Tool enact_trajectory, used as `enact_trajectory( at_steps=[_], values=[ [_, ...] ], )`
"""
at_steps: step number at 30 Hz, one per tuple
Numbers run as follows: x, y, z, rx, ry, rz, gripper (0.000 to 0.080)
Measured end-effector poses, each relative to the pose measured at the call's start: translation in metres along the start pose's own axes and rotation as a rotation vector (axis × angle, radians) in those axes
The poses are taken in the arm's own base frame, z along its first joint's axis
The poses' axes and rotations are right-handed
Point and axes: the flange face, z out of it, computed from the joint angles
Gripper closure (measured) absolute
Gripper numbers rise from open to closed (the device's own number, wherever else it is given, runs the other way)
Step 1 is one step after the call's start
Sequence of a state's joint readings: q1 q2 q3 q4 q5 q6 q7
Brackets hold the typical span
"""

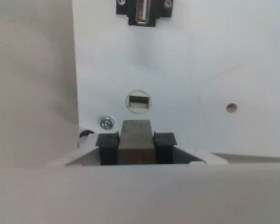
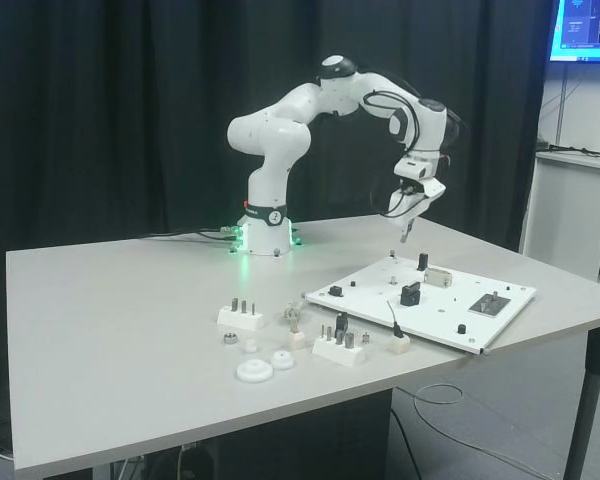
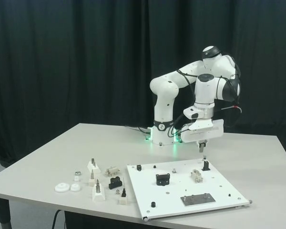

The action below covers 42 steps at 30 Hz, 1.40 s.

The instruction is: Place square peg 4.

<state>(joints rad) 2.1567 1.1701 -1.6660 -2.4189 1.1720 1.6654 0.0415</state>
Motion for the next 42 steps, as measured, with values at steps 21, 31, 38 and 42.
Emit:
enact_trajectory(
  at_steps=[21, 31, 38, 42],
  values=[
    [-0.001, 0.014, -0.015, -0.039, 0.017, 0.010, 0.0648],
    [0.001, 0.019, -0.014, -0.038, 0.013, 0.020, 0.0648],
    [0.004, 0.020, -0.015, -0.036, 0.025, 0.024, 0.0648],
    [0.006, 0.021, -0.018, -0.031, 0.038, 0.028, 0.0648]
  ],
)
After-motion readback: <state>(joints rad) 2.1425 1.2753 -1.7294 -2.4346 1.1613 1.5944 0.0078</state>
